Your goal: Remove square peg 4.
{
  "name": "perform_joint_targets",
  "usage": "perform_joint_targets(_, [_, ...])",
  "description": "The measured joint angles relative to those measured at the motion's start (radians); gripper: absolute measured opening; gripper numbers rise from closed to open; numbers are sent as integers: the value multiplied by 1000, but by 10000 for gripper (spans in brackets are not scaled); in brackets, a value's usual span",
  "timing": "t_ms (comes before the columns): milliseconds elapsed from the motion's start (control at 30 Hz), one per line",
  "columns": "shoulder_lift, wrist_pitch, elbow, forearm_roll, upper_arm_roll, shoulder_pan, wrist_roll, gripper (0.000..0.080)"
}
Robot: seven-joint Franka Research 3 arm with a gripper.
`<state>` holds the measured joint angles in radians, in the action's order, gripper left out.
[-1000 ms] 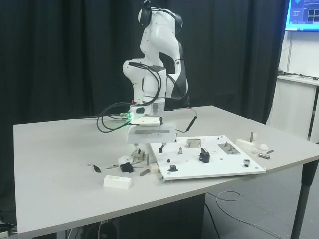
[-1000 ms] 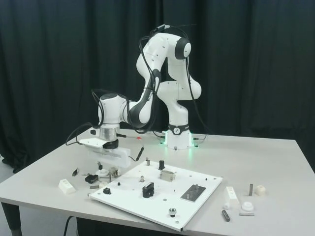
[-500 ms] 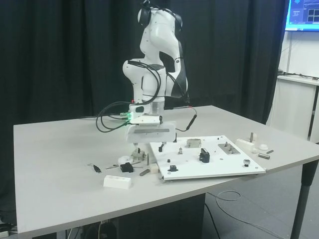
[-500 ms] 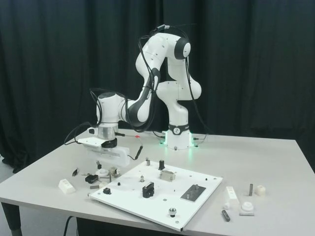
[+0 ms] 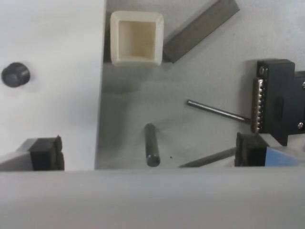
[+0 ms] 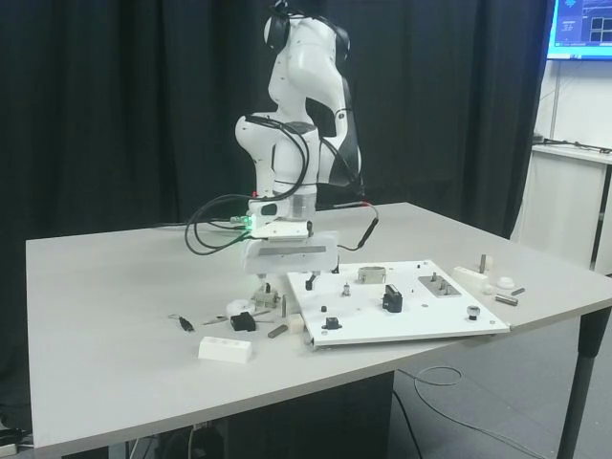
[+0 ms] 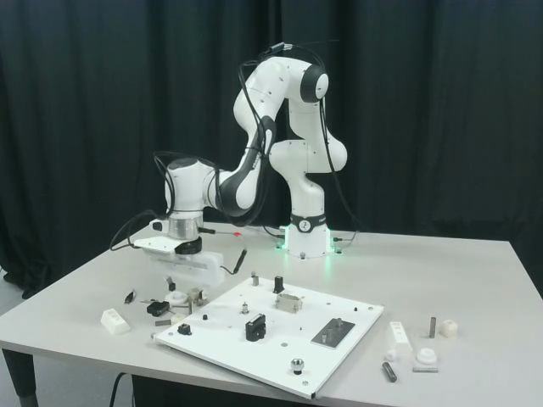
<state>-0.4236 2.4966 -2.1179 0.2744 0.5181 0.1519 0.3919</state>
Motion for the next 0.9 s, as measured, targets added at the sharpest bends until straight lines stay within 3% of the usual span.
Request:
perform_joint_targets(367, [32, -117, 5, 0, -1, 6, -17, 800])
perform_joint_targets(700, [88, -248, -14, -6, 0, 18, -18, 800])
perform_joint_targets(900, [131, -288, -53, -11, 0, 27, -5, 800])
